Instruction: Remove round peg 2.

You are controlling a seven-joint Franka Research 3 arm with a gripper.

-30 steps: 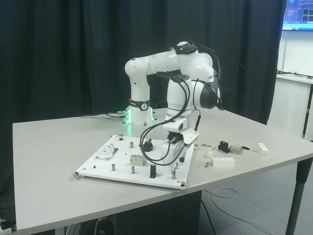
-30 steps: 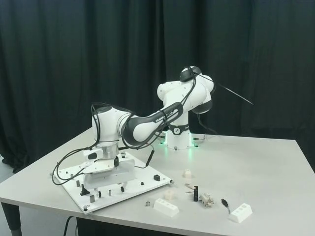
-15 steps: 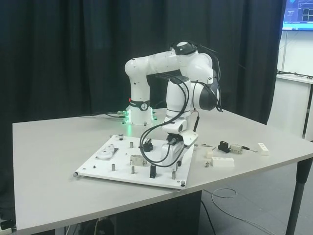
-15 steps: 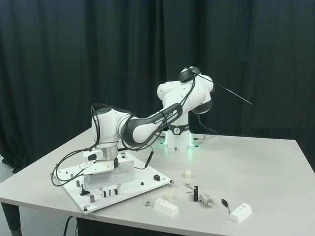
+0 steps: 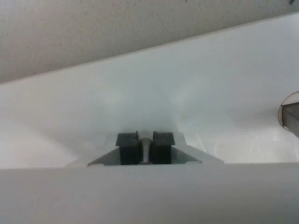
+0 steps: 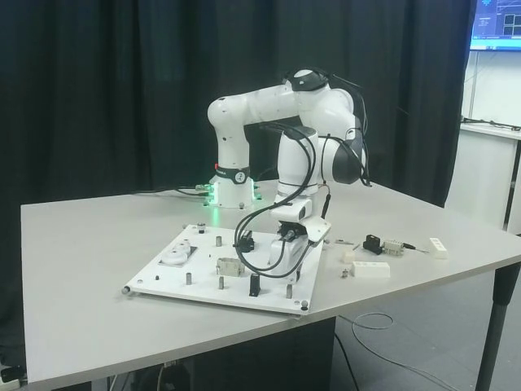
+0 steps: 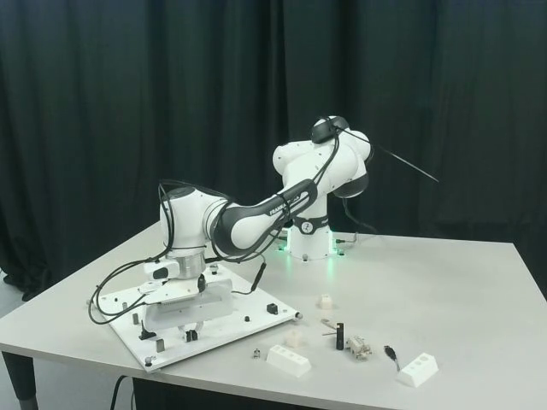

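Note:
The white board (image 6: 203,277) lies on the grey table with several small pegs and parts standing on it. My gripper (image 6: 289,254) is down at the board's near right part, also seen low over the board (image 7: 162,346) as the gripper (image 7: 190,331) in the second room view. In the wrist view the two black fingertips (image 5: 127,147) press on a thin grey round peg (image 5: 145,151) that stands on the board (image 5: 210,93). The gripper (image 5: 145,148) is shut on this peg. The hand hides the peg in both room views.
Other pegs (image 6: 221,283) and a black part (image 6: 254,283) stand near the board's front edge, and a white round piece (image 6: 175,254) sits at its left. Loose white blocks (image 6: 370,267) and connectors (image 6: 395,245) lie to the right. A grey part (image 5: 290,119) stands close by.
The hand has sunk lower onto the board and shifted slightly toward its front edge. The rest of the table is unchanged.

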